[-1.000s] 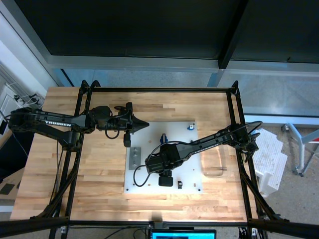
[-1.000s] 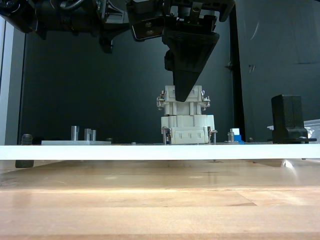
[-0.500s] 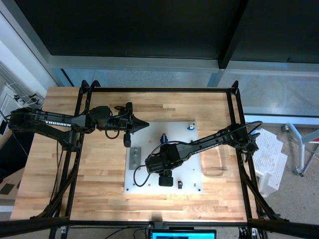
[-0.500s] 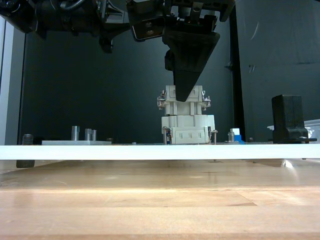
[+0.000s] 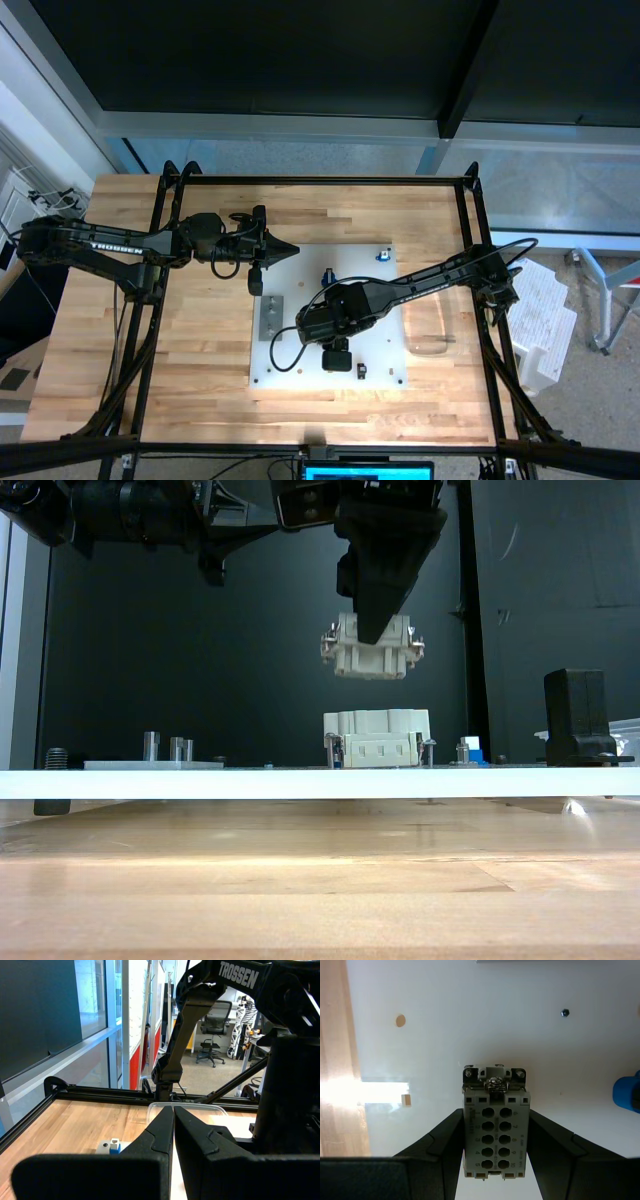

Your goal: Pick the HAN10E connector and install on the hub

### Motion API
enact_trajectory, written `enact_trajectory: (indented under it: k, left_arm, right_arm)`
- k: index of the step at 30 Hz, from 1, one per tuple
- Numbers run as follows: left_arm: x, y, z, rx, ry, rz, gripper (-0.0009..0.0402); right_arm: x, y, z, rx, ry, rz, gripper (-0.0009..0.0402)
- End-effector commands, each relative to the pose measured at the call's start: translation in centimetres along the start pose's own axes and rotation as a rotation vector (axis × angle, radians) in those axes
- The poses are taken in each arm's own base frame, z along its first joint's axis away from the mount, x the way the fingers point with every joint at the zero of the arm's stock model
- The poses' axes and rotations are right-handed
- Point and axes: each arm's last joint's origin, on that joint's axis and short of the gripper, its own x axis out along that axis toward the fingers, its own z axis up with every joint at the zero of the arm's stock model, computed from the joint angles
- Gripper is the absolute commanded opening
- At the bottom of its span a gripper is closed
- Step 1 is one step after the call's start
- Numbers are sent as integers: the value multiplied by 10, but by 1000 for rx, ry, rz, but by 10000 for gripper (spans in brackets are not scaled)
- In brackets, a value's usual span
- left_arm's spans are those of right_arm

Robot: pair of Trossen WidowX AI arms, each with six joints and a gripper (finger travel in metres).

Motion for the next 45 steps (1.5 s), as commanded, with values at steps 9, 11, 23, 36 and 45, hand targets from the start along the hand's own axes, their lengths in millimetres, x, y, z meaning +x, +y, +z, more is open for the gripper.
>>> enact_trajectory:
  k: [9, 11, 23, 36, 45]
  left_arm:
    - [0, 0, 0, 0, 0, 0, 0]
    - [0, 0, 0, 0, 0, 0, 0]
    - [0, 0, 0, 0, 0, 0, 0]
    - [0, 0, 0, 0, 0, 0, 0]
    - [0, 0, 0, 0, 0, 0, 0]
  right_arm:
    - [-31, -4, -5, -68, -38, 16, 63]
    - [-35, -5, -5, -66, -36, 15, 63]
    - [-40, -8, -5, -64, -15, 7, 63]
    - [-38, -7, -5, -63, -11, 5, 63]
    - [-36, -7, -5, -63, -13, 6, 63]
